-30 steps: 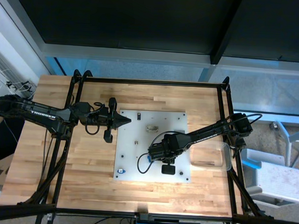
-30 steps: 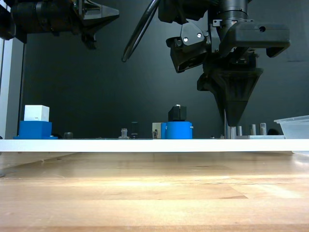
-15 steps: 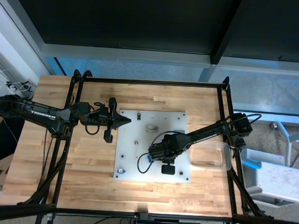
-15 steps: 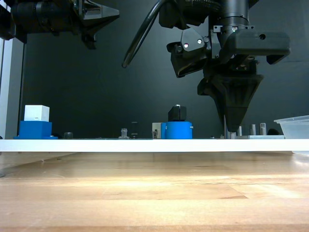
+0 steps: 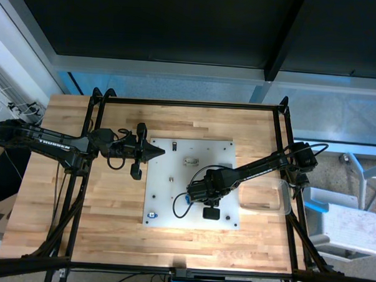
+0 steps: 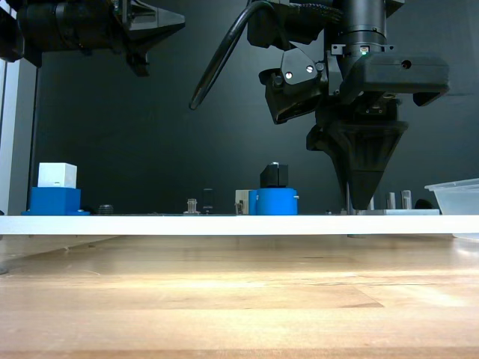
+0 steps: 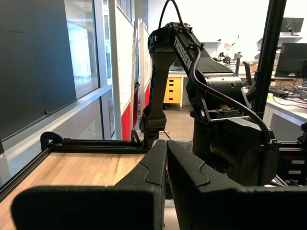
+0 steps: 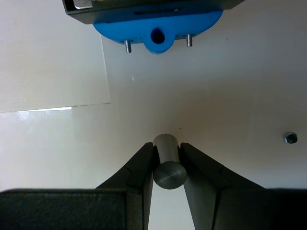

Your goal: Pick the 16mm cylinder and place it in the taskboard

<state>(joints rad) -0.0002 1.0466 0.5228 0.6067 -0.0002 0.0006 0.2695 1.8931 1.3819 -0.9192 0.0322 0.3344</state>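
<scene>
From above, the taskboard (image 5: 167,199) sits mid-frame on the wooden surface (image 5: 98,206). My right jaws are over its lower right part and the left jaws are just off its upper left edge. The peg is hidden here.

At table height, the right jaws point straight down at right of frame, tips almost on the board. The left jaws hang high at upper left.

The right wrist camera alone shows the 16mm cylinder (image 8: 168,165). It is pinched between both fingers (image 8: 139,165), long axis along the jaws, far end at the white plate near the blue fitting (image 8: 156,28). I cannot tell whether it is seated.

Left wrist: jaws pressed together, empty.
</scene>
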